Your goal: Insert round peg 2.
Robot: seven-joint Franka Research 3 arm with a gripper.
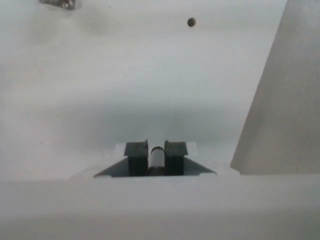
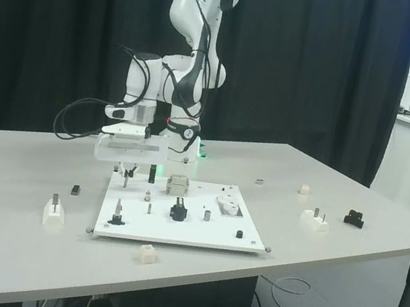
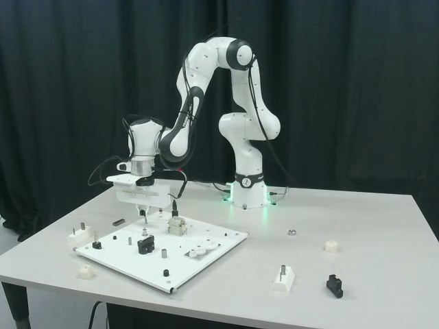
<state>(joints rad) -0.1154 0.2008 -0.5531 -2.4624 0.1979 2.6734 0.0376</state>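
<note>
My gripper (image 1: 157, 150) is shut on a small grey round peg (image 1: 157, 158), held upright between the two black fingers (image 1: 136, 152). It hangs just above the far left part of the white board (image 2: 200, 236), as both room views show with the gripper (image 2: 126, 176) (image 3: 143, 213) pointing straight down. Below the peg in the wrist view lies bare white board (image 1: 125, 85) with a small dark hole (image 1: 191, 22) further off and a metal part (image 1: 59, 4) at the picture's edge. The peg's lower tip is hidden.
Several parts stand on the board: a black part (image 2: 178, 212), a grey connector (image 2: 177, 186), a white piece (image 2: 229, 206), short pegs (image 2: 148, 195). On the grey table (image 2: 26, 165) are a white peg holder (image 2: 54, 210), a white cube (image 2: 147, 254), another holder (image 2: 314, 220) and a black piece (image 2: 354, 218).
</note>
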